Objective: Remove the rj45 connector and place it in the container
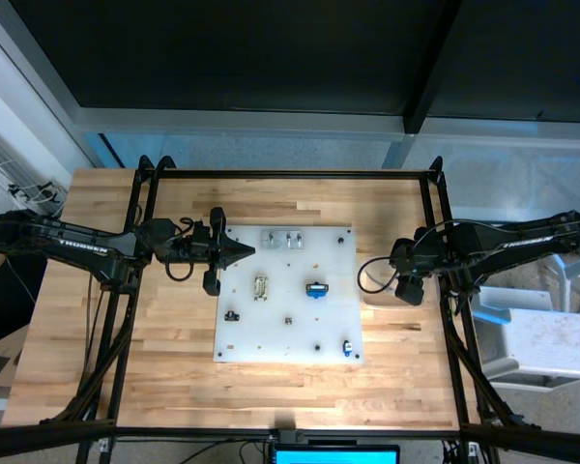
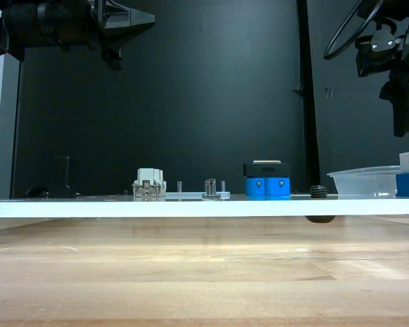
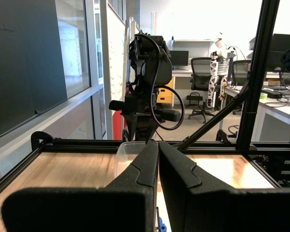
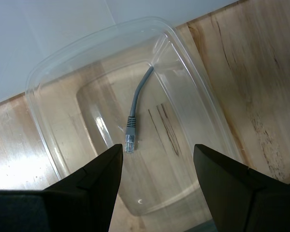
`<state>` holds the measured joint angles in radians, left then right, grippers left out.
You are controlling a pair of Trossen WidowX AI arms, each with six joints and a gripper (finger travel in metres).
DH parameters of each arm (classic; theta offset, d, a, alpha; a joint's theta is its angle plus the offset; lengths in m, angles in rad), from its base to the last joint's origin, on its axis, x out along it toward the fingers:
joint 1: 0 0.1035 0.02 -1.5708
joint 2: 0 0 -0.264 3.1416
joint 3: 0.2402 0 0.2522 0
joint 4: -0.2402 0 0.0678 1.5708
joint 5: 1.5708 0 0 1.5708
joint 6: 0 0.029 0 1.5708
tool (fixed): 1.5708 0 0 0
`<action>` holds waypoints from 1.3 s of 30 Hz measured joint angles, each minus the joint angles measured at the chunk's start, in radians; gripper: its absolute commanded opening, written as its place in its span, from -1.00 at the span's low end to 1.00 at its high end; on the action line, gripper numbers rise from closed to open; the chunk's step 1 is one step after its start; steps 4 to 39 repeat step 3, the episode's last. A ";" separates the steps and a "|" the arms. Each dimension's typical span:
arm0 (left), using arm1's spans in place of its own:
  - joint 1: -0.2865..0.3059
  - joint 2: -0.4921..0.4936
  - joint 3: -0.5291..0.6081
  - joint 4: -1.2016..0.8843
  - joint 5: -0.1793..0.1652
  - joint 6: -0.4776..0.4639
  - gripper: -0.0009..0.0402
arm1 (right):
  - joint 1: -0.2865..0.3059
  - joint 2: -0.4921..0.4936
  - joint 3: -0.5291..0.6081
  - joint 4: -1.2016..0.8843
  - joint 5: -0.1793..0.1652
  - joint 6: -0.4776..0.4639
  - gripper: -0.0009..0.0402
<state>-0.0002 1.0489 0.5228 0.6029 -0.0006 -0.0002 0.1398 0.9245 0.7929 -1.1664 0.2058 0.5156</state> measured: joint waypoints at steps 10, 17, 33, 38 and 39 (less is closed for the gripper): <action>0.000 0.000 0.000 0.000 0.000 0.000 -0.96 | 0.000 0.000 0.000 0.000 0.000 0.000 0.04; 0.000 0.000 0.000 0.000 0.000 0.000 -0.96 | 0.000 0.000 0.000 0.000 0.000 0.000 0.04; 0.000 0.000 0.000 0.000 0.000 0.000 -0.96 | 0.000 0.000 0.000 0.000 0.000 0.000 0.04; 0.000 0.000 0.000 0.000 0.000 0.000 -0.96 | 0.000 0.000 0.000 0.000 0.000 0.000 0.04; 0.000 0.000 0.000 0.000 0.000 0.000 -0.96 | 0.000 0.000 0.000 0.000 0.000 0.000 0.04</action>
